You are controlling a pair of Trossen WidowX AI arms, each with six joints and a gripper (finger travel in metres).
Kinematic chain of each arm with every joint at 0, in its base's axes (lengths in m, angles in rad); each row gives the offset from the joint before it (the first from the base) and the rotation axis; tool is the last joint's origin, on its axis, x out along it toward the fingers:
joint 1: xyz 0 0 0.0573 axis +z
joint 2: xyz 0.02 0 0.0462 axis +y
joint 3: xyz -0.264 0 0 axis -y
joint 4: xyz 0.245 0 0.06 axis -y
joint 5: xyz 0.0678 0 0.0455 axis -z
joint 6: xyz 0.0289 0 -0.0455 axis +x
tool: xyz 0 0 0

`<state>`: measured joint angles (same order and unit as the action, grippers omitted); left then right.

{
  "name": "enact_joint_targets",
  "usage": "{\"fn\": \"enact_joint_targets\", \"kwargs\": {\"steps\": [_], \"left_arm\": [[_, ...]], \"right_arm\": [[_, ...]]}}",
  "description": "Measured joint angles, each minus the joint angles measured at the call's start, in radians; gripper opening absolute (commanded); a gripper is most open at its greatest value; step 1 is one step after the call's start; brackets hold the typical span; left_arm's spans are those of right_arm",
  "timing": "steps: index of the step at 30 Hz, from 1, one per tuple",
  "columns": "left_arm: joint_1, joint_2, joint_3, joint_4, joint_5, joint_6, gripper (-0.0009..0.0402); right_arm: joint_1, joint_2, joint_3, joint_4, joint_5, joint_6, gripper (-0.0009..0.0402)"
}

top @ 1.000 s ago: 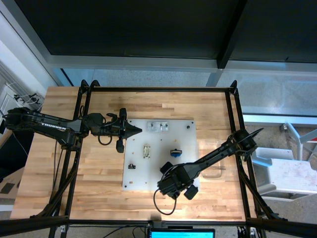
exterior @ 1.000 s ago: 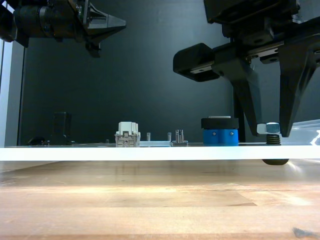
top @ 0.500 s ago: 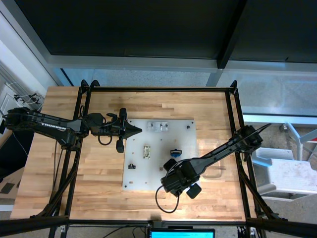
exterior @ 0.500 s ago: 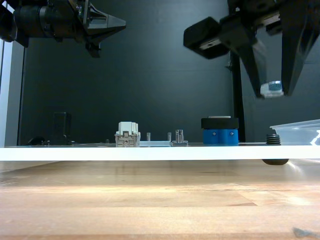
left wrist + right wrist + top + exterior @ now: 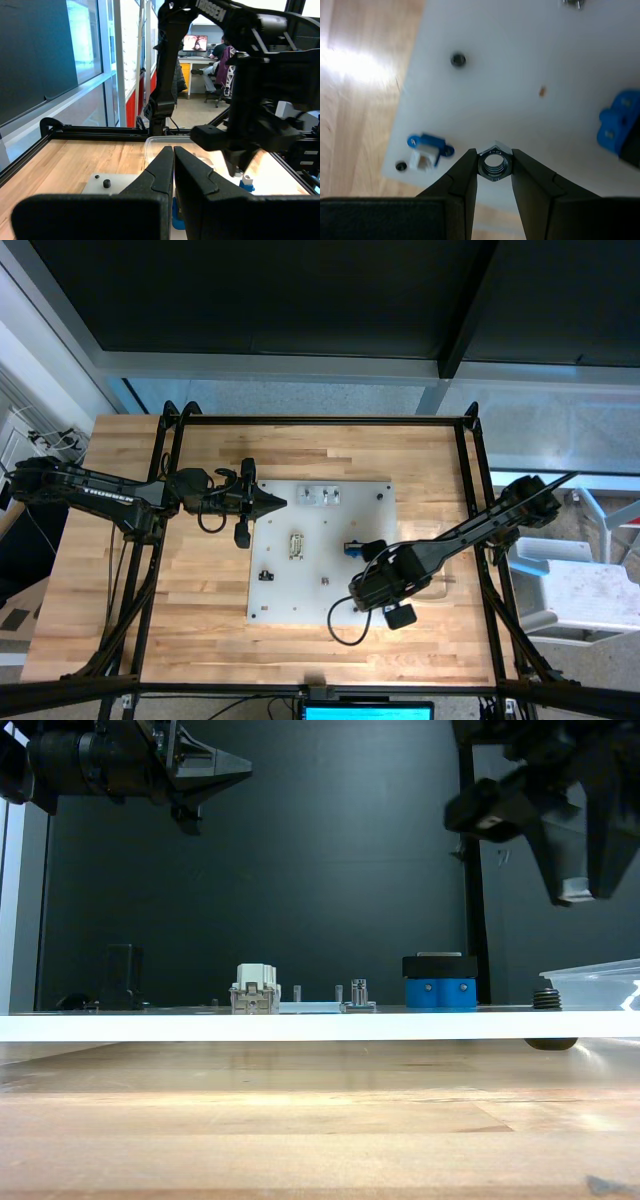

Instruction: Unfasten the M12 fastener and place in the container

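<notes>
The silver M12 nut [image 5: 494,165] is pinched between the fingers of my right gripper [image 5: 494,161], which is shut on it. In the low view the right gripper [image 5: 574,892] hangs high above the board's right end, up and to the right of the bare black stud [image 5: 544,999], whose ribs show. From above, the right gripper [image 5: 383,587] is over the board's near right part, beside the clear container [image 5: 446,578]. I cannot see anything inside the container [image 5: 600,982]. My left gripper [image 5: 272,503] hovers shut over the board's far left edge.
The white board [image 5: 300,590] carries a blue connector block [image 5: 440,992], a beige connector [image 5: 253,992] and small silver posts [image 5: 358,992]. The right arm [image 5: 250,125] stands ahead of the left gripper [image 5: 173,165]. A black frame rings the wooden table.
The right gripper has lifted the nut off the stud, risen and moved right toward the container. The stud is left bare. The left arm has not moved.
</notes>
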<state>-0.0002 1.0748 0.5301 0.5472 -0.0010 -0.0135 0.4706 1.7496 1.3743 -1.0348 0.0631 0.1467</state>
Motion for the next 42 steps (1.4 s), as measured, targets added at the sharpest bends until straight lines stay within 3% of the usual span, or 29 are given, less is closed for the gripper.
{"fn": "enact_joint_targets", "kwargs": {"steps": [14,32,42], "left_arm": [[0.000,0.000,0.000,0.000,0.000,0.000,0.0000],[0.000,0.000,0.000,0.000,0.000,0.000,0.0000],[0.000,0.000,0.000,0.000,0.000,0.000,0.0000]], "right_arm": [[-0.016,-0.232,-0.268,0.031,0.000,0.088,0.0000],[-0.022,-0.472,-0.522,0.033,-0.002,0.210,0.0002],[-0.022,-0.505,-0.563,0.031,-0.003,0.216,0.0075]]}}
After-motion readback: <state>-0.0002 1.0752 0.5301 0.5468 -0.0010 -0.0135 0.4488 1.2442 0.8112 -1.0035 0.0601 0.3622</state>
